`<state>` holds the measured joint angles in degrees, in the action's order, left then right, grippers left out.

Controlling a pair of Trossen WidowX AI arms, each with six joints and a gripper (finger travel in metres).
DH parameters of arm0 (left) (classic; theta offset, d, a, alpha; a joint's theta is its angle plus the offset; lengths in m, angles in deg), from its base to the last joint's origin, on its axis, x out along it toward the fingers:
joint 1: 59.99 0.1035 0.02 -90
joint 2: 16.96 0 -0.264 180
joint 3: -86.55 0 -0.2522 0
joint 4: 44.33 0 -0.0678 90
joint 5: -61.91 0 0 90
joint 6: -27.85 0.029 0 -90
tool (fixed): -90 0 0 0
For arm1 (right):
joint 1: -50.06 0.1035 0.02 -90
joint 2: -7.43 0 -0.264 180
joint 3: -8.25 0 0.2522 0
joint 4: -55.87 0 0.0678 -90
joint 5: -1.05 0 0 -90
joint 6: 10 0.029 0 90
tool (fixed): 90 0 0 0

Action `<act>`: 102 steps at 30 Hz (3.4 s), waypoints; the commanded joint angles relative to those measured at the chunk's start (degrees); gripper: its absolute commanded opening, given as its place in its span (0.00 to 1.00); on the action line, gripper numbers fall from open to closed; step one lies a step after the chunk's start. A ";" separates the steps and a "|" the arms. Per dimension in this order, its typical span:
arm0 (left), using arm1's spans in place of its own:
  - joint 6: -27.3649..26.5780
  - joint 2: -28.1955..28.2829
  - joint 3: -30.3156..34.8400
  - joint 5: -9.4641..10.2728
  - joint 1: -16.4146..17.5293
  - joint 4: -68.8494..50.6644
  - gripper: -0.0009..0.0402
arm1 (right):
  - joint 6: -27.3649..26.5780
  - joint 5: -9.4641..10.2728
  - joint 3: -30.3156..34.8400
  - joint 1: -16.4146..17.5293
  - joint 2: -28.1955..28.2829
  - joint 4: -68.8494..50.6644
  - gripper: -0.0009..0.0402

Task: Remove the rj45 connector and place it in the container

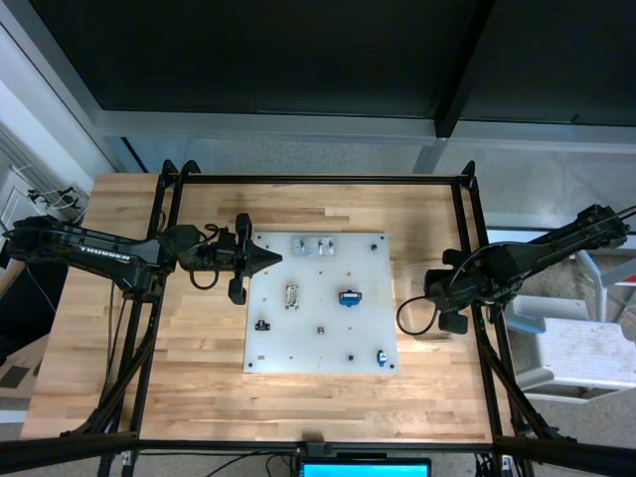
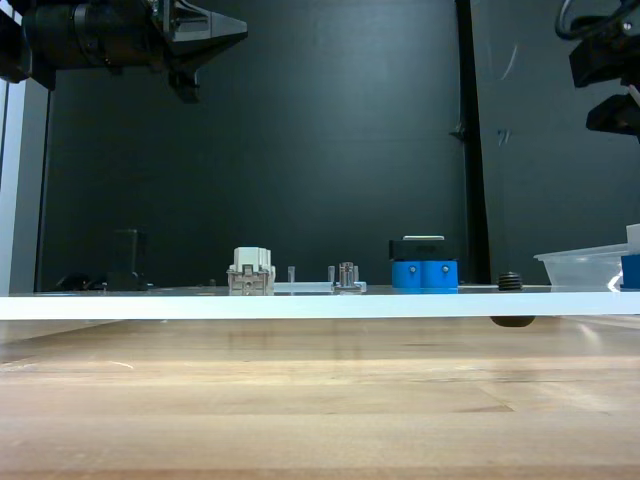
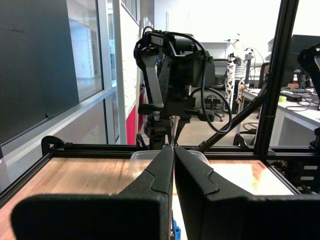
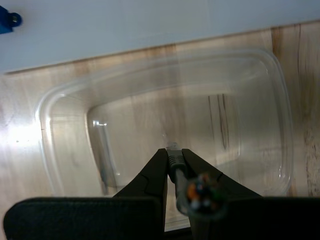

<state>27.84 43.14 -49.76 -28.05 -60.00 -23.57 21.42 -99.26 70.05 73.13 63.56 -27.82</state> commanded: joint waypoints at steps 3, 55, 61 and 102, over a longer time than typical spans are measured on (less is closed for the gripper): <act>0.00 0.02 0.02 0.00 0.02 0.00 0.02 | 0.20 -0.04 -0.96 0.00 -0.66 0.02 0.02; 0.00 0.00 0.02 0.00 0.00 0.02 0.02 | 0.22 -0.61 -0.98 -0.07 -0.52 -0.35 0.62; 0.00 0.00 0.02 0.00 0.00 0.00 0.02 | 0.31 -0.61 -0.98 -0.07 -0.52 -0.33 0.62; 0.00 0.00 0.02 0.00 0.02 0.00 0.02 | 0.13 -0.15 -0.98 -0.07 -0.52 -0.09 0.62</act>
<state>27.82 43.14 -49.74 -28.03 -60.00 -23.57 21.64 -99.39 69.04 73.06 63.02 -27.93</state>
